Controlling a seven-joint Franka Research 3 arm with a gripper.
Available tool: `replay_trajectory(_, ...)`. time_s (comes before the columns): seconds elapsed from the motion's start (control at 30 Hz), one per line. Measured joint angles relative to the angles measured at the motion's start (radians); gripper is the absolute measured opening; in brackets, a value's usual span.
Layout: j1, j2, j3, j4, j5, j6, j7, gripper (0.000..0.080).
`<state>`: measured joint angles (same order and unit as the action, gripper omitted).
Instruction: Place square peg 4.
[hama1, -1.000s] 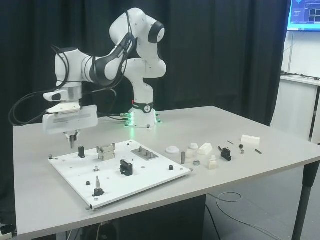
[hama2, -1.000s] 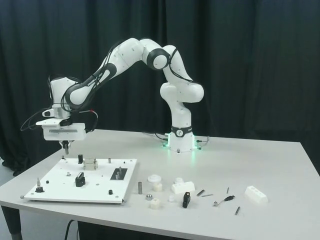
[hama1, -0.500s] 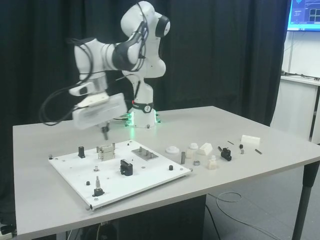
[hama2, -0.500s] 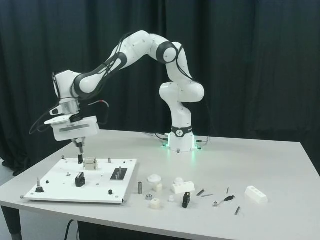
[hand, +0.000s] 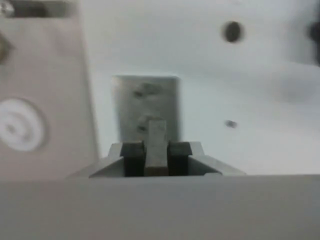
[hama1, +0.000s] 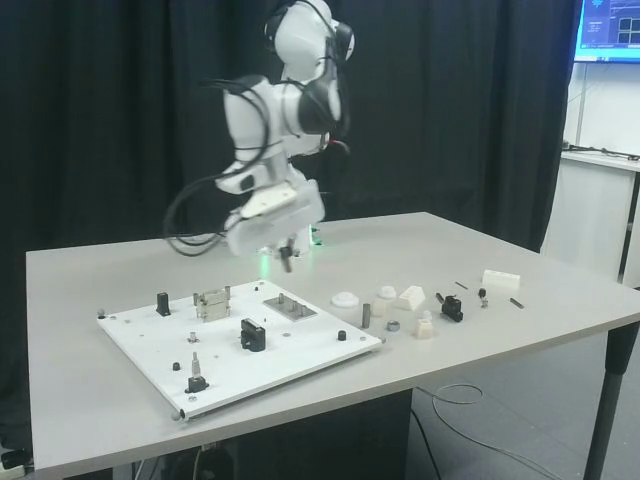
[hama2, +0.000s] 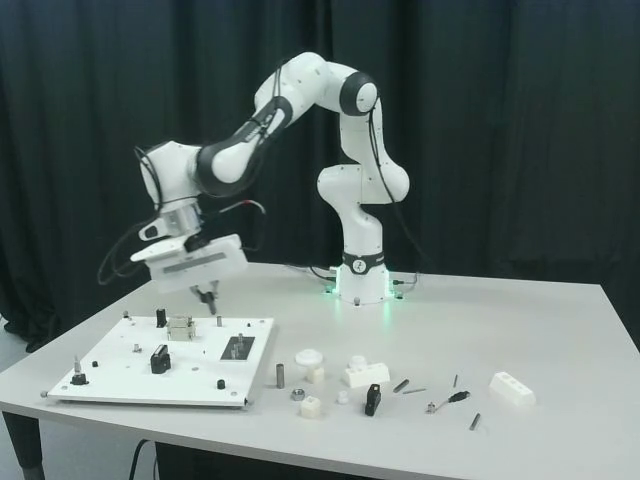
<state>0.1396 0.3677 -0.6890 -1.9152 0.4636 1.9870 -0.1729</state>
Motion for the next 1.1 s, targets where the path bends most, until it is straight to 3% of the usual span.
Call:
replay_trajectory(0.3,0.156,-0.027,0.000,-0.066,-0.002,0.038,0.139,0.0097)
replay_trajectory(0.73,0.363,-0.027,0.001,-0.147,-0.025,0.195,0.317,0.0097)
replay_trajectory(1.1,0.469,-0.026,0.019,-0.193,-0.052,0.299,0.430,0.0097)
